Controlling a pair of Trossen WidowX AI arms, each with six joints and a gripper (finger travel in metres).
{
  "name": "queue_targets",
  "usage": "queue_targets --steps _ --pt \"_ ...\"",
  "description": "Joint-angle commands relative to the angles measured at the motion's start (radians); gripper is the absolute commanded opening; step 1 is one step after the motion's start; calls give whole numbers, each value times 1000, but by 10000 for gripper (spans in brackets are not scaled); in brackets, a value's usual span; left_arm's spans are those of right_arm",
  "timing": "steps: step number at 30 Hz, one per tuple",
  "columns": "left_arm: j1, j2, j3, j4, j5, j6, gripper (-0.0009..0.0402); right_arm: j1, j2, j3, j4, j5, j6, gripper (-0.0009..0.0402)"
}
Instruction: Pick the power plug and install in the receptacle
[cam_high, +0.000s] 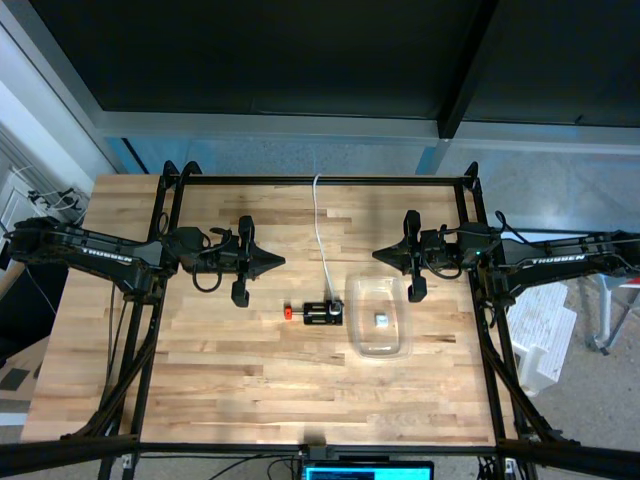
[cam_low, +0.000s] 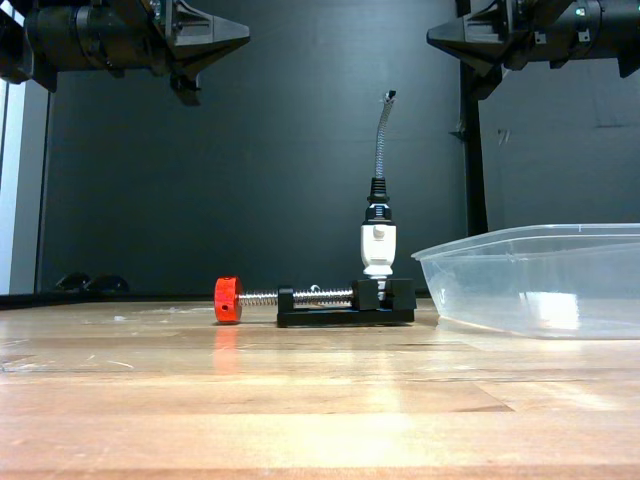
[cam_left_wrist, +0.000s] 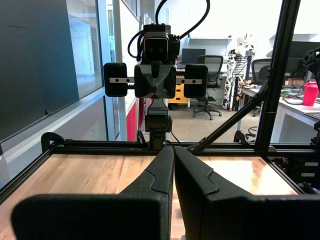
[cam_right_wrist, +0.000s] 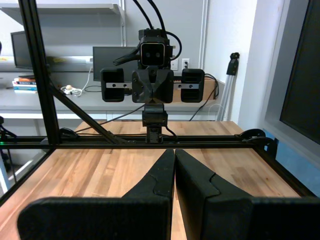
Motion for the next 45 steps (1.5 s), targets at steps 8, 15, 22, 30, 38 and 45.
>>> queue_targets --steps 8,15,22,30,38,45 --pt "0 0 0 0 0 0 0 1 0 0 -1 0 -8 0" --pt "0 0 0 0 0 0 0 1 0 0 -12 0 -8 0" --pt "0 0 0 0 0 0 0 1 1 0 -19 0 -8 0" --pt "0 0 0 0 0 0 0 1 1 0 -19 0 -8 0" --pt "0 0 0 0 0 0 0 1 1 0 -19 0 -8 0" --pt "0 0 0 0 0 0 0 1 1 0 -19 0 -8 0"
